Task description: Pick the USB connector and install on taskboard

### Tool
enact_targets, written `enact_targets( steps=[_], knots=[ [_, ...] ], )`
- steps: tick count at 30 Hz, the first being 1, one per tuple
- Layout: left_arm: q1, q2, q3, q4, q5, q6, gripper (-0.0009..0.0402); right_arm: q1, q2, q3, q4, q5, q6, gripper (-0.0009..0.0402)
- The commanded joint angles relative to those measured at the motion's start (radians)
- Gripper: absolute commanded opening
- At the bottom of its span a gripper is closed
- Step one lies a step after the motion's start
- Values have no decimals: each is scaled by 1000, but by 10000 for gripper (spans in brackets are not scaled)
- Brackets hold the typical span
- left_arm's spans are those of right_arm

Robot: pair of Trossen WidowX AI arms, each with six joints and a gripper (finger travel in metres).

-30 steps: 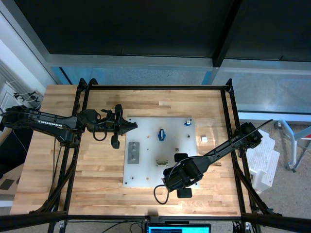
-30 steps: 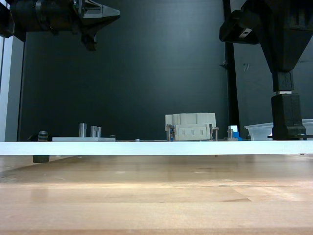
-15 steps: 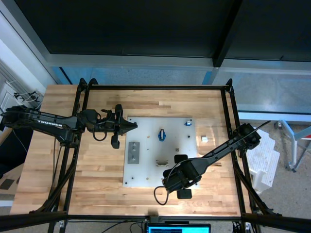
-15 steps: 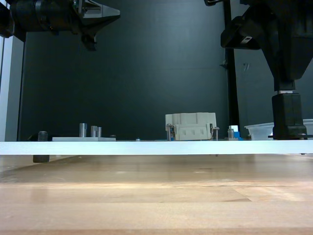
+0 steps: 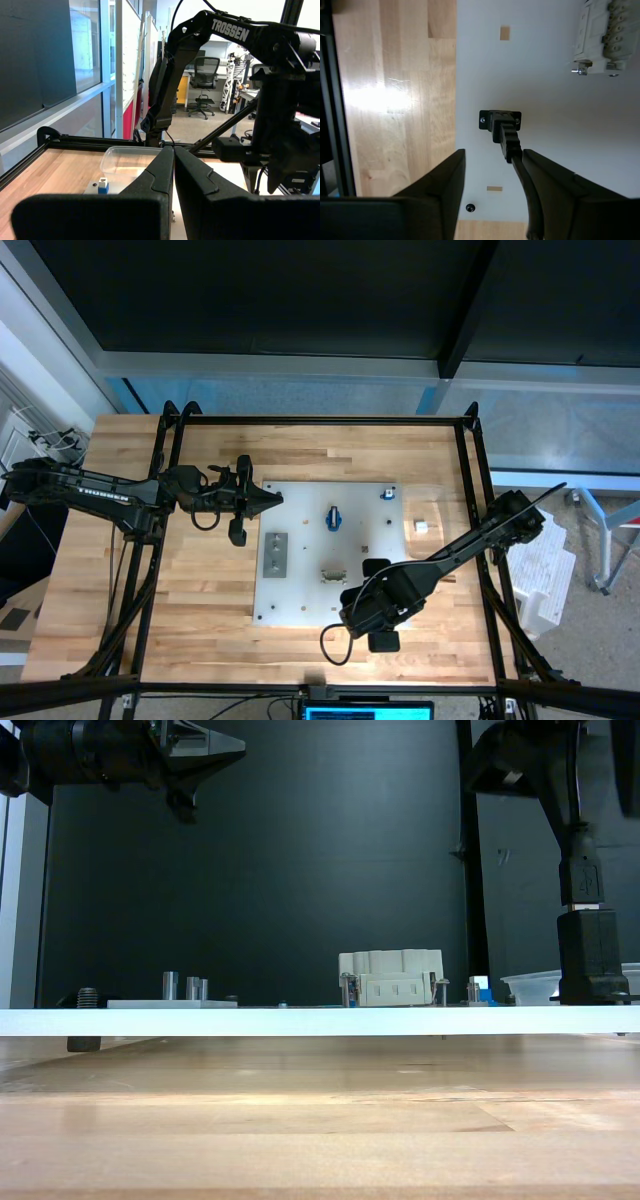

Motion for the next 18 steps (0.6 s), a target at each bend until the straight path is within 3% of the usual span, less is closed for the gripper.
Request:
enact_targets(
  steps=[1, 6, 18],
  knots=[
    [0, 0, 0, 0, 0, 0, 0, 0, -23, 3, -6, 11, 2, 199],
    [0, 0, 0, 0, 0, 0, 0, 0, -53, 3, -14, 16, 2, 217],
    [0, 0, 0, 0, 0, 0, 0, 1, -68, 3, -33, 15, 1, 215]
  ],
)
